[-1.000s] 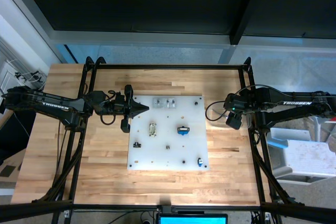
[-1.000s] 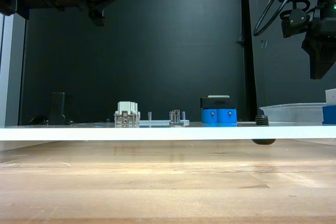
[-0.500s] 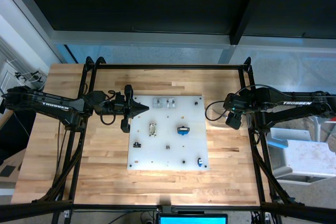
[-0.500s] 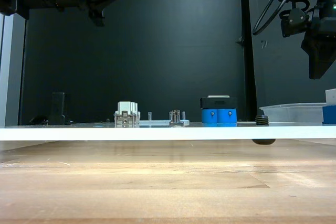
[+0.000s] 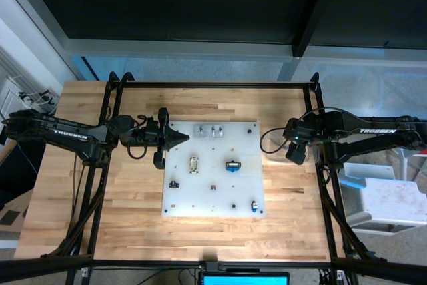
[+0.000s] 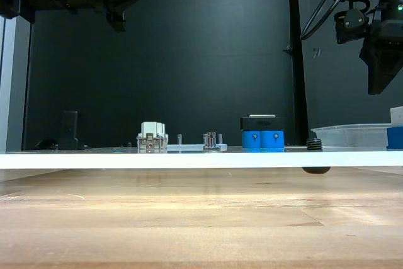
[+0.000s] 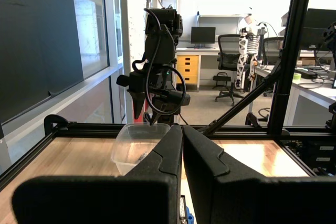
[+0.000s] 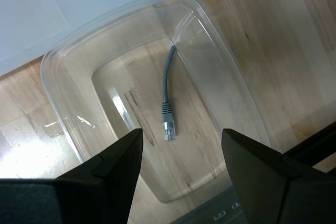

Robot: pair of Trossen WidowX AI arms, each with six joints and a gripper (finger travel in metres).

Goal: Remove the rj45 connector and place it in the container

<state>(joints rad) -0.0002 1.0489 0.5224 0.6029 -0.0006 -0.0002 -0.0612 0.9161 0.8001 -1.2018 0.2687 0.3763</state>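
The rj45 connector (image 8: 168,115), a short grey cable with a clear plug, lies on the floor of the clear container (image 8: 63,59). The container (image 6: 352,134) sits on the wood just right of the white board (image 5: 200,198). My right gripper (image 8: 181,132) hangs above the tub, open, with nothing between its fingers, and also shows high over the board's right edge (image 6: 380,86). My left gripper (image 5: 183,137) hovers over the board's left edge, shut and holding nothing. From the left wrist the container (image 7: 137,145) shows beyond the closed fingers.
The board carries a blue block (image 5: 232,166), a white connector (image 5: 194,165), a clear mount (image 5: 213,130) and small black parts. A black frame (image 5: 213,85) runs round the table. Bare wood lies in front of the board.
The right gripper has drifted slightly up and left above the container. The left arm has not moved.
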